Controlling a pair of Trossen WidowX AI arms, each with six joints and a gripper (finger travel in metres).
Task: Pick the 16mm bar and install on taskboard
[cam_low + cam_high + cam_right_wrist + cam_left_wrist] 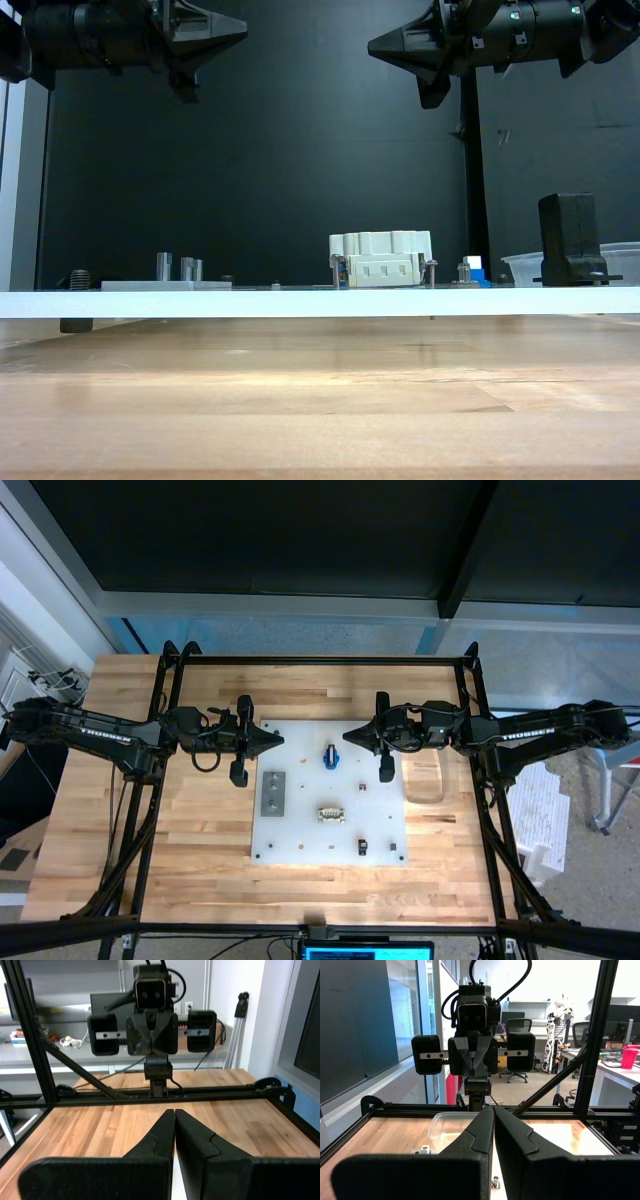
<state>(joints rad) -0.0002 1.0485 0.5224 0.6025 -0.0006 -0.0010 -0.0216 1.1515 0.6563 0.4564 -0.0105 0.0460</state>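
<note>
The taskboard is a white square plate mid-table, carrying a grey metal block, a blue part and a beige connector. I cannot pick out the 16mm bar in any view. My left gripper hovers high over the board's far left edge, pointing right, fingers shut together with nothing between them. My right gripper hovers opposite, pointing left, also shut and empty. The two tips face each other a short gap apart.
A clear plastic tray lies on the wood just right of the board. A small black component stands near the board's front right. Short metal pegs rise from the grey block. A black frame rings the table.
</note>
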